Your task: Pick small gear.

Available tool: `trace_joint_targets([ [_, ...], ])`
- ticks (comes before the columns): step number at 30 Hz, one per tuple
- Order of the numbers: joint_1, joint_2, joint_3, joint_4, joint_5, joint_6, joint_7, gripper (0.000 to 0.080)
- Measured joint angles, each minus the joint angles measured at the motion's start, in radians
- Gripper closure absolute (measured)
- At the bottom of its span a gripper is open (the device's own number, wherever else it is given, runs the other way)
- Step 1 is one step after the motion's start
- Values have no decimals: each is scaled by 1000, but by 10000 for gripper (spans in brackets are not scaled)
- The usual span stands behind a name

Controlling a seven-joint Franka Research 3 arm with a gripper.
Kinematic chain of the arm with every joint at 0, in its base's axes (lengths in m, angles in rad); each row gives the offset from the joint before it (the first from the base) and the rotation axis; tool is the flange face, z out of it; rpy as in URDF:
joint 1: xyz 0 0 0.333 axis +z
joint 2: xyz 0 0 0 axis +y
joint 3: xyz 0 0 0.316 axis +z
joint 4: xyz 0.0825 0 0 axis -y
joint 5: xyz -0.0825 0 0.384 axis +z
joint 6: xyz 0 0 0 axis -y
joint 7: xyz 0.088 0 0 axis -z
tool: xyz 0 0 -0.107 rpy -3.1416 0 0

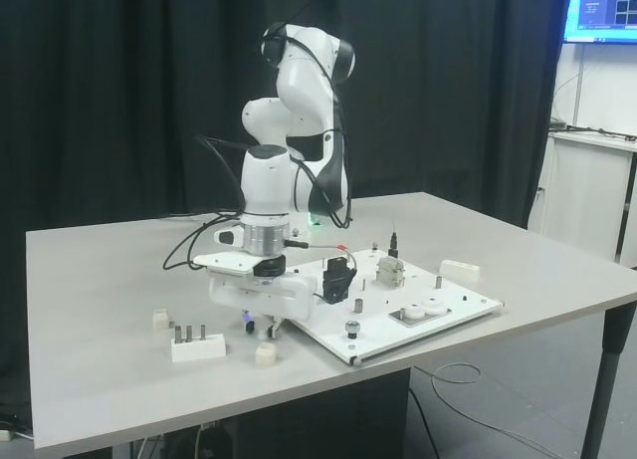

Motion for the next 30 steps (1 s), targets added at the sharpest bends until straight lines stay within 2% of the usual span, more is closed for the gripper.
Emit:
trace_joint_targets([
  [1,0,0,0,1,0,-1,0,288],
  [2,0,0,0,2,0,-2,0,466],
  [7,-1,0,0,7,0,-8,0,466],
  [8,-1,0,0,8,0,-10,0,613],
  [24,-1,2,-3,24,7,-25,-6,613],
  [30,-1,1,-16,50,6,-64,-24,613],
])
